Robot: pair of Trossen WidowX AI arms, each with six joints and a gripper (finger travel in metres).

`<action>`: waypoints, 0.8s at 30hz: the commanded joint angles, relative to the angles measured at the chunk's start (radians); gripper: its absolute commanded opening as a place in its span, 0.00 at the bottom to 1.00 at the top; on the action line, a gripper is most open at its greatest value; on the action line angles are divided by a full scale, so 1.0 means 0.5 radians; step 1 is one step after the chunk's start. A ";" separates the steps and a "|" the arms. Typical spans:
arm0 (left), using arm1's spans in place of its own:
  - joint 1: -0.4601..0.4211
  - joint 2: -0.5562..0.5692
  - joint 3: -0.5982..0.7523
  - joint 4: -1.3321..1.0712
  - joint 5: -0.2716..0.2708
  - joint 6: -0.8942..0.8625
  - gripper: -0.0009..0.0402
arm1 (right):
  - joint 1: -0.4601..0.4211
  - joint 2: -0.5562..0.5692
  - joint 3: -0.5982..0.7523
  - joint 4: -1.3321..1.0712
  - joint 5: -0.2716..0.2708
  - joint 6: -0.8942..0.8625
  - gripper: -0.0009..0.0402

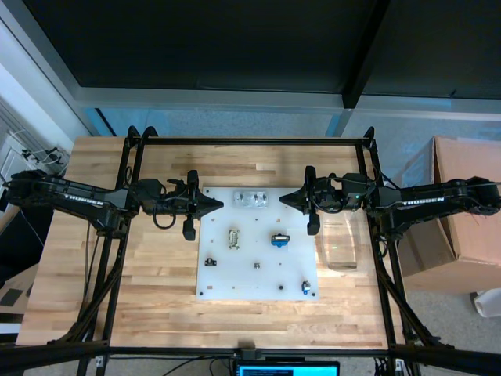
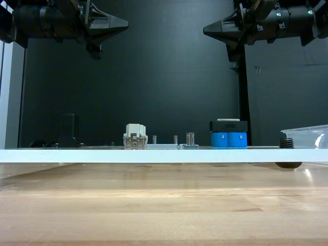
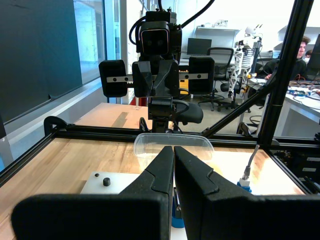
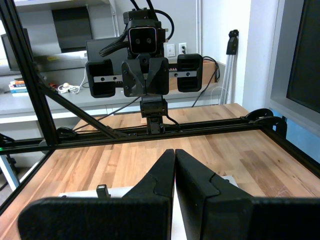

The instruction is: Remove the RJ45 connector from the taskboard and place in the container

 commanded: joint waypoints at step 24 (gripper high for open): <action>0.001 0.000 0.001 0.001 0.000 -0.001 0.02 | 0.004 0.000 0.013 -0.008 -0.042 0.002 0.02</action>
